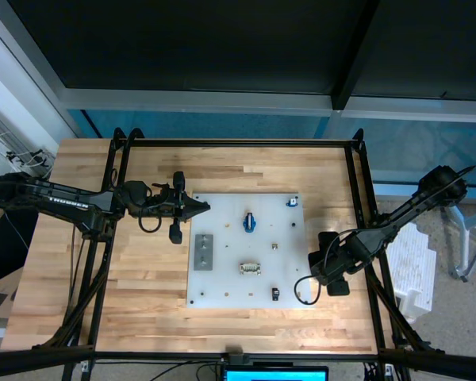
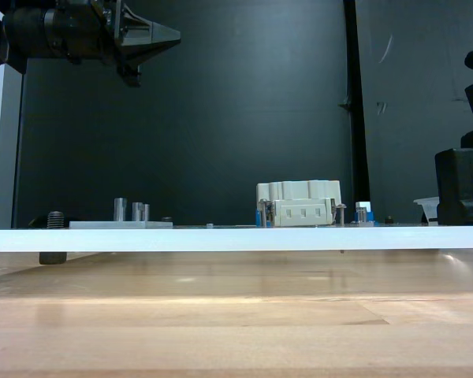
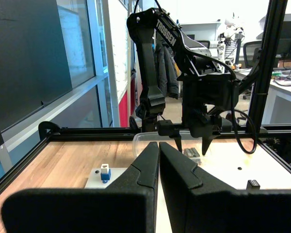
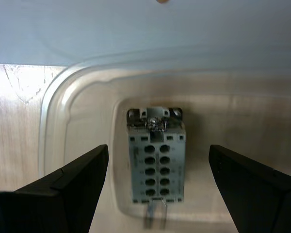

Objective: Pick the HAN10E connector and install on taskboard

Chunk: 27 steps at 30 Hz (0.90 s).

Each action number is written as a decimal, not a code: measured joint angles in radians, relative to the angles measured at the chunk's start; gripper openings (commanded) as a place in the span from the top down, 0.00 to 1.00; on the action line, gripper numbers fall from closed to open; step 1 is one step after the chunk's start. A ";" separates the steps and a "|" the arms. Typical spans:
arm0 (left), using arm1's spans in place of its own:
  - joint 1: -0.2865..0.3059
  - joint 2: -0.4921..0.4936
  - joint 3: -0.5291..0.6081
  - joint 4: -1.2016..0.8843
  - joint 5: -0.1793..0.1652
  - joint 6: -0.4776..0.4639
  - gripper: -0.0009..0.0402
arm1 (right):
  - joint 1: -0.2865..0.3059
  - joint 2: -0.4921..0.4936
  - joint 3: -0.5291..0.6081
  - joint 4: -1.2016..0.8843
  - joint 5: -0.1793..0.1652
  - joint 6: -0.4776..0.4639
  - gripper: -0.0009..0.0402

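Observation:
The HAN10E connector [image 4: 156, 160], a grey block with two rows of pin holes and a metal end tab, lies flat in a clear plastic tray [image 4: 53, 111]. My right gripper [image 4: 157, 151] hangs open straight above it, one finger on each side, touching nothing. In the high view that gripper [image 1: 330, 270] sits just off the right edge of the white taskboard [image 1: 222, 286] and hides the connector. My left gripper [image 1: 200, 208] is shut and empty, held high over the board's far left corner, pointing right. In the left wrist view the connector [image 3: 192, 154] shows under the right gripper [image 3: 192, 144].
The board carries a grey metal block [image 1: 202, 252], a blue knob [image 1: 249, 222], a beige socket housing [image 1: 250, 270], a small black part [image 1: 275, 294] and a small blue-white piece [image 1: 292, 202]. Black frame rails border the wooden table [image 1: 79, 302].

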 measured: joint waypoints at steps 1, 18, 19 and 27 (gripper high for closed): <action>0.000 0.000 0.000 0.000 0.000 0.000 0.98 | 0.000 0.000 -0.007 0.008 0.000 0.000 0.27; 0.000 0.000 0.000 0.000 0.000 0.000 0.98 | -0.001 0.000 -0.043 0.041 0.010 -0.006 0.41; 0.000 0.000 0.000 0.000 0.000 0.000 0.98 | -0.001 0.000 -0.043 0.041 0.021 -0.007 0.43; 0.000 0.000 0.000 0.000 0.000 0.000 0.98 | -0.001 0.000 -0.043 0.041 0.024 -0.006 0.63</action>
